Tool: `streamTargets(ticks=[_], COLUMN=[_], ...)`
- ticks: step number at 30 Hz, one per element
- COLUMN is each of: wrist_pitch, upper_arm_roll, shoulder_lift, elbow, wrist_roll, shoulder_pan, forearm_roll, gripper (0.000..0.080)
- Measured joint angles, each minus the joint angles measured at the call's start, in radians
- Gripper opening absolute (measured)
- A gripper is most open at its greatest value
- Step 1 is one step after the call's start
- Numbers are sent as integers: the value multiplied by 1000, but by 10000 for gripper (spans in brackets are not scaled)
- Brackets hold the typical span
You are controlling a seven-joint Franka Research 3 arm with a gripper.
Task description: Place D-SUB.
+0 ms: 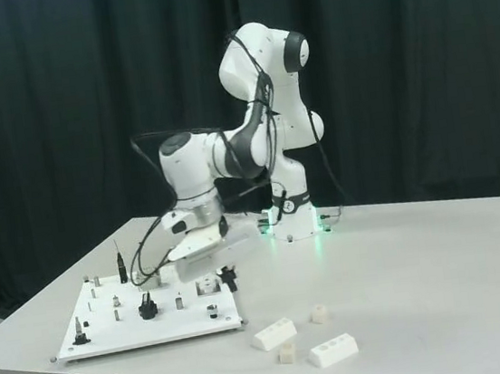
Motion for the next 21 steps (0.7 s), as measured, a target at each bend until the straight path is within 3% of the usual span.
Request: streamTargets(ticks=[13,21], wrist_pitch=[125,224], upper_arm_roll=[43,47], shoulder_lift=[-27,-53], elbow=[-96,-173], wrist_roll=[77,103], shoulder_pan=[73,116], forearm_roll=[0,0], gripper=[154,154])
